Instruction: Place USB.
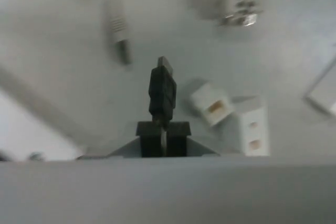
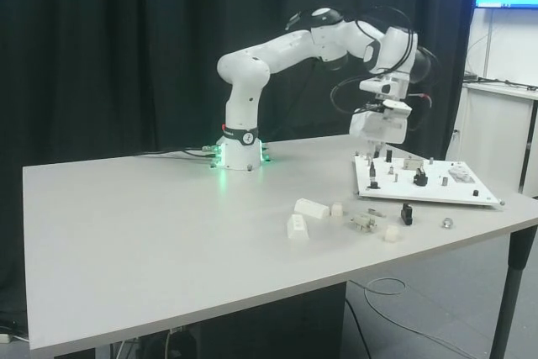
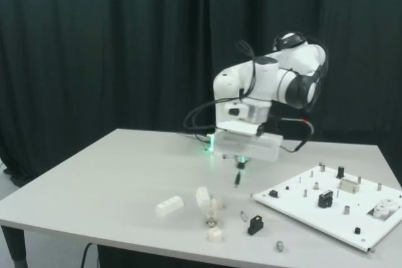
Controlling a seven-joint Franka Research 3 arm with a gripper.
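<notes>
- My gripper (image 1: 163,129) is pinched on the black USB plug (image 1: 162,92), which hangs in the air above the grey table (image 2: 151,216), near the white board (image 3: 326,214).
- It looks light, stiff and small (maybe slick), so I judge a grip on its body safest, metal tip left free.

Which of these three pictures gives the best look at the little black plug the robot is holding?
The wrist view: the black USB plug fills the middle, pinched in the gripper. In the second room view it is only a small dark sliver hanging above the grey table. In the first room view I cannot pick it out.
</notes>
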